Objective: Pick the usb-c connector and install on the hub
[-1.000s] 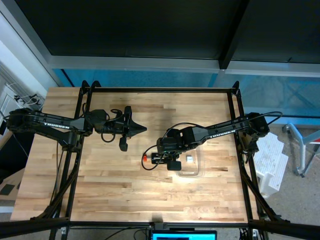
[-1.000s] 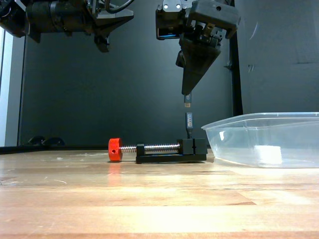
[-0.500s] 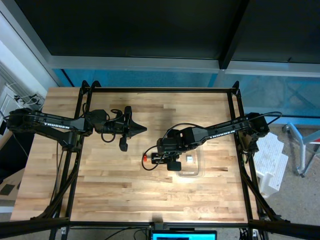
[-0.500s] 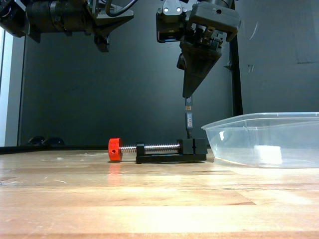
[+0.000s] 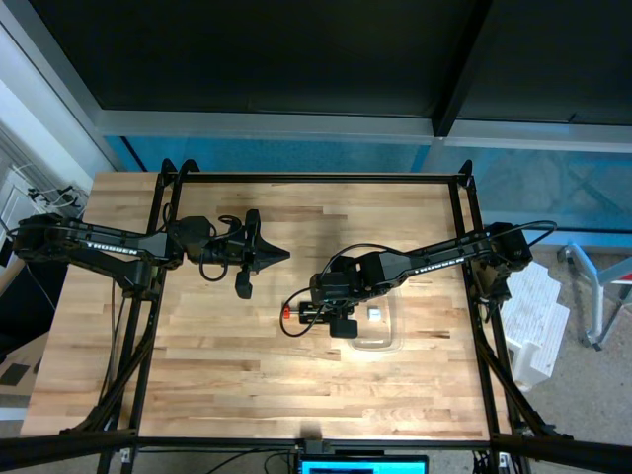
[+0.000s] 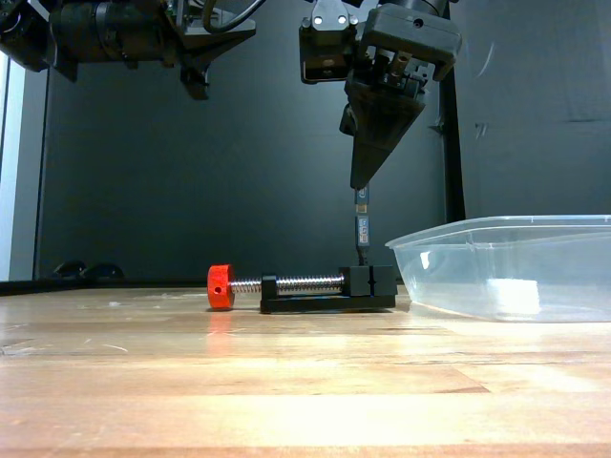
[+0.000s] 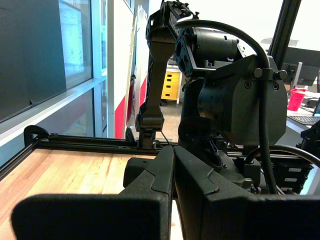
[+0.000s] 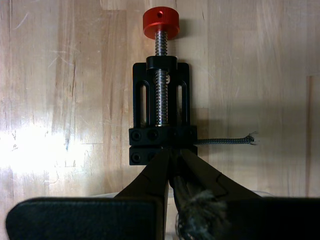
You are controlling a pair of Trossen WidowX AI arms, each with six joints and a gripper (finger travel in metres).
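Note:
My right gripper (image 6: 361, 181) points straight down over the black vise (image 6: 329, 288) and is shut on the usb-c connector (image 6: 360, 198). The connector hangs upright, and its lower end meets the top of the grey hub piece (image 6: 362, 234) clamped upright in the vise. How far in it sits I cannot tell. In the right wrist view the gripper (image 8: 171, 162) has its fingers pressed together on the braided cable, right above the vise jaw (image 8: 159, 145). My left gripper (image 5: 279, 255) hovers shut and holding nothing at the back left, well away from the vise (image 5: 314, 313).
A clear plastic bin (image 6: 506, 272) with a small white item (image 5: 375, 313) stands just right of the vise. The vise's red knob (image 6: 221, 286) sticks out to the left. A frayed grey cable end (image 8: 225, 141) pokes out beside the vise jaw.
The right gripper has come down slightly with the connector. The gap between connector and hub piece seen a second ago has closed. The left arm has not moved.

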